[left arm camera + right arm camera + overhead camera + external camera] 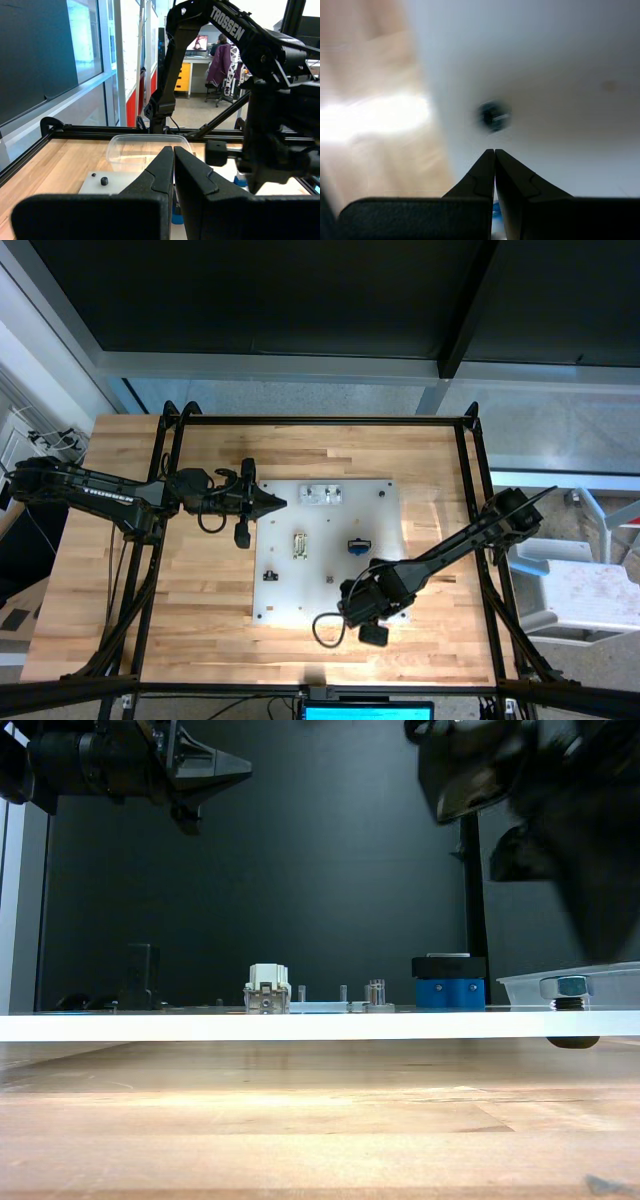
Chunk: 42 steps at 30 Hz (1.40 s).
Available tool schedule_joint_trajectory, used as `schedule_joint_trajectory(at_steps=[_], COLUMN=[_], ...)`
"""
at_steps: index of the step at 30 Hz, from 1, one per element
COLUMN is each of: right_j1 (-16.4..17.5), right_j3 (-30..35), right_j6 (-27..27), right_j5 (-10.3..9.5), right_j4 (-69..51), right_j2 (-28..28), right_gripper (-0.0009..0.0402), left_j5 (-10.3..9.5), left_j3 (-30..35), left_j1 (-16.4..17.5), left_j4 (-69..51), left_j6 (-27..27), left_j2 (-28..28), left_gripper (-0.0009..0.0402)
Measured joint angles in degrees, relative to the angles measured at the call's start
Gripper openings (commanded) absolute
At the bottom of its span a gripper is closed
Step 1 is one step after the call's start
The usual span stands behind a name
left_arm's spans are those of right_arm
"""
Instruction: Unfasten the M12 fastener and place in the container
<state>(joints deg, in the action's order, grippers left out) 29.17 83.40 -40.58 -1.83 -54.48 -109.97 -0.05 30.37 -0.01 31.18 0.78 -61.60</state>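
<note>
Right gripper (494,151) fingers fill the right wrist view, pressed together with nothing between them. Beyond them a blurred dark-and-silver spot, taken as the nut (494,116), sits on the white board (560,75).

Low view: the nut is on its stud (566,1004) with ribs showing beneath (threads likely engaged), and the container (610,980) stands behind.

High view: this gripper hangs at the board's five o'clock. The left gripper (281,503) is at ten o'clock, well apart.

Left wrist view: its fingers are together and empty.

You risk striking the nut if you descend closed, or slipping off if you lift before the threads release.
</note>
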Motion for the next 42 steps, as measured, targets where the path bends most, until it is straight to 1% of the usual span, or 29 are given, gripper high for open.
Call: schedule_joint_trajectory(at_steps=[1,2,3,12,17,22,25,30,31,32,34,35,36,38,42], right_j1=[0.04,0.04,0.02,-0.02,-0.17,-0.13,-0.17,-0.17,-0.22,-0.24,0.02,-0.07,-0.24,-0.31,-0.04], right_j3=[0.07,0.07,0.04,-1.79,-2.12,-2.34,-2.36,-2.4,-2.4,-2.38,-1.88,-1.57,-1.29,-1.16,-1.14], right_j6=[0.66,1.16,1.66,4.87,5.25,5.53,5.49,5.46,5.57,5.03,0.48,-0.42,-0.2,0.46,0.66], right_j5=[-1.6,-2.64,-2.89,-2.95,-2.67,-2.23,-0.87,-0.68,0.24,2.71,12.22,14.95,16.17,16.79,14.93], right_j4=[0.66,1.38,1.99,5.29,5.81,5.92,5.9,5.66,5.18,3.74,-1.44,-2.93,-3.56,-3.91,-4.5], right_j2=[0.04,0.04,0.04,-0.63,-1.09,-1.11,-1.11,-1.14,-1.14,-1.14,-1.09,-0.96,-0.63,0.02,0.2], right_gripper=[0.0,0.0,0.0,0.0,0.0,0.0,0.0,0.0,0.0,0.0,0.0,0.0,0.0,0.0,0.0], left_j5=[-0.02,-0.02,0.0,-0.02,0.0,-0.02,0.0,0.0,-0.02,0.0,-0.02,-0.02,-0.02,-0.02,-0.02], left_j3=[0.0,-0.02,-0.02,-0.02,0.0,0.0,-0.02,-0.02,0.0,0.0,0.0,-0.02,-0.02,0.0,0.0], left_j1=[0.0,0.0,0.0,0.0,0.0,0.0,0.0,0.0,0.0,0.0,0.0,0.0,0.0,0.0,0.0], left_j4=[0.0,0.0,0.02,0.0,0.0,0.0,-0.02,-0.02,-0.02,0.0,0.0,-0.02,-0.02,0.0,-0.02], left_j6=[-0.02,-0.02,-0.02,-0.02,-0.02,-0.02,-0.02,0.0,-0.02,-0.02,-0.02,-0.02,0.0,0.0,0.0], left_j2=[0.0,0.0,0.0,0.0,0.0,0.02,0.02,0.02,0.02,0.02,0.02,0.02,0.02,0.02,0.02], left_gripper=[0.0,0.0,0.0,0.0,0.0,0.0,0.0,0.0,0.0,0.0,0.0,0.0,0.0,0.0,0.0])
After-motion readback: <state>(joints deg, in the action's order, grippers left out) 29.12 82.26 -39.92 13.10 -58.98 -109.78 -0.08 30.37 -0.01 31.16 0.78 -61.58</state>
